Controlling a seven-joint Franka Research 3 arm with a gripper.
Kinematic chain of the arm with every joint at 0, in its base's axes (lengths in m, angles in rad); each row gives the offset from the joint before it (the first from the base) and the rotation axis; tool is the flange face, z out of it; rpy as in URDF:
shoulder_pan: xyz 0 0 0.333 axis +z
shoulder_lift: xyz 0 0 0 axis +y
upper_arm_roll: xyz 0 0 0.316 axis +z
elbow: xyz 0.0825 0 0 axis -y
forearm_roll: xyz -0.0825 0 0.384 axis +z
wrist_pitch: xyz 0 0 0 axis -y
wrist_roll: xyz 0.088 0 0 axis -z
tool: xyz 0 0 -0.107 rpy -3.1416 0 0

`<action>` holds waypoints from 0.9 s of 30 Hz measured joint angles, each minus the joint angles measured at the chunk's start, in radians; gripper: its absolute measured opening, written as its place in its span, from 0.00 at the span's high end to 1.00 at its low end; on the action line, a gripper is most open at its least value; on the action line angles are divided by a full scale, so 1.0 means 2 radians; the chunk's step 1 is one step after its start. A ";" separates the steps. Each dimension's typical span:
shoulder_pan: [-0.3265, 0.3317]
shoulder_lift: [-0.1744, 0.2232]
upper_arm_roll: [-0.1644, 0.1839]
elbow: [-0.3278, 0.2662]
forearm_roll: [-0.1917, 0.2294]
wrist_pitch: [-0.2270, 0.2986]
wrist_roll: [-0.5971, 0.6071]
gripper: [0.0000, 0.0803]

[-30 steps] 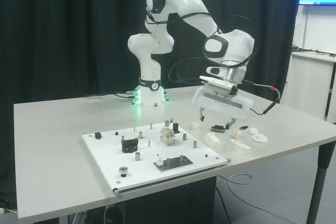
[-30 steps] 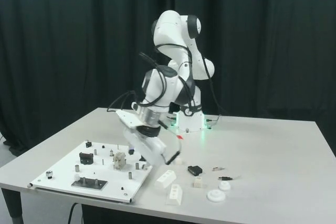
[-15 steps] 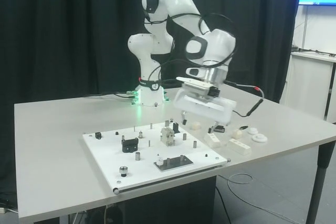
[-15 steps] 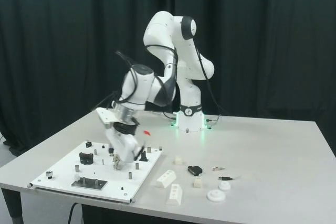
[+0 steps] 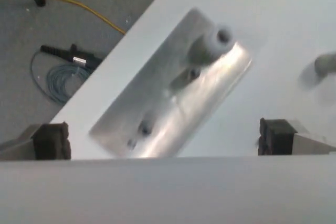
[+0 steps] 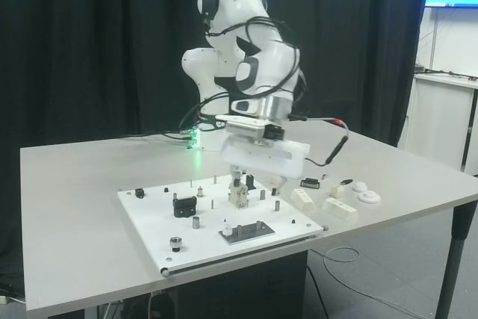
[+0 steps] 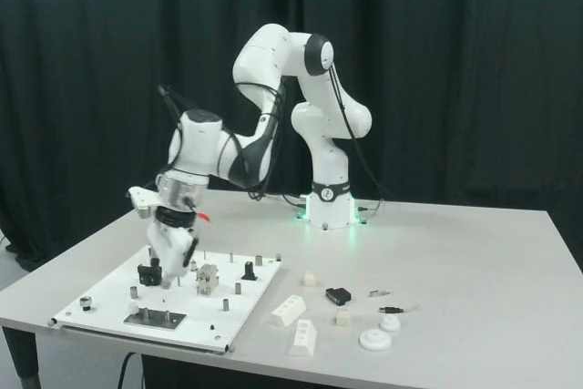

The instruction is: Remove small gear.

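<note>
Tool [image 5: 163, 142] shifted over white flat board [image 6: 149, 211], fingers spread, above shiny rectangular metal plate [image 5: 173, 85].

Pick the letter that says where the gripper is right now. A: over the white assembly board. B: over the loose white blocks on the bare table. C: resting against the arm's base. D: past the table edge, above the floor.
A: both room views show the gripper hanging above the white assembly board, and the wrist view looks down on the board's metal plate; the loose white blocks lie off to the side.
</note>
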 joint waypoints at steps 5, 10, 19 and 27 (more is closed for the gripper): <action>0.000 0.019 -0.019 0.028 0.046 0.000 -0.049 0.00; -0.001 0.040 -0.035 0.057 0.084 -0.004 -0.089 0.00; -0.005 0.073 -0.050 0.107 0.120 -0.042 -0.136 0.00; -0.011 0.094 -0.050 0.135 0.135 -0.072 -0.165 0.00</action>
